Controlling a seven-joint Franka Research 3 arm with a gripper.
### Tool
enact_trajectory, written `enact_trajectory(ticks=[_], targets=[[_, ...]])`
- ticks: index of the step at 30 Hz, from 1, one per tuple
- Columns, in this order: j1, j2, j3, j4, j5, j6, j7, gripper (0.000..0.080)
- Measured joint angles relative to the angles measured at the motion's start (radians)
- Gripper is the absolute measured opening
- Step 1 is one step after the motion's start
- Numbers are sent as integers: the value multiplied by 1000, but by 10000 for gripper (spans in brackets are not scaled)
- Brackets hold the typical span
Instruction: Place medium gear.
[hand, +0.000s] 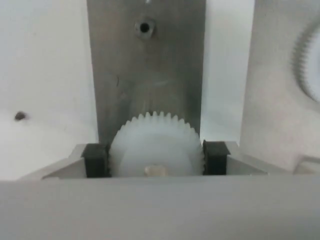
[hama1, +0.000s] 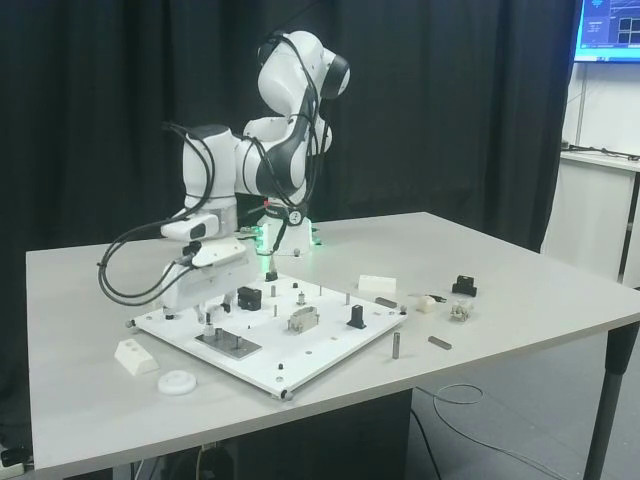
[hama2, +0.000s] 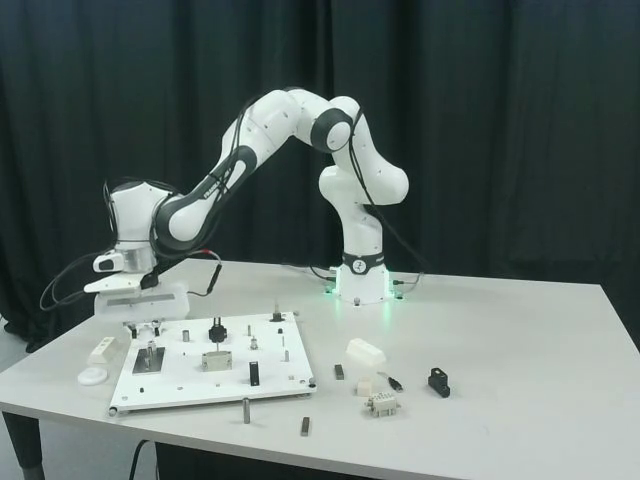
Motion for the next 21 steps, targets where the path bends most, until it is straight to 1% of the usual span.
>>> enact_trajectory(ticks=[4,9,21], targets=[[6,-17,-12,0,-8,-21,0,397],[7,-32,-19,0,-15,-35,1,397],[7,-40,-23,0,-21,-39,1,397]])
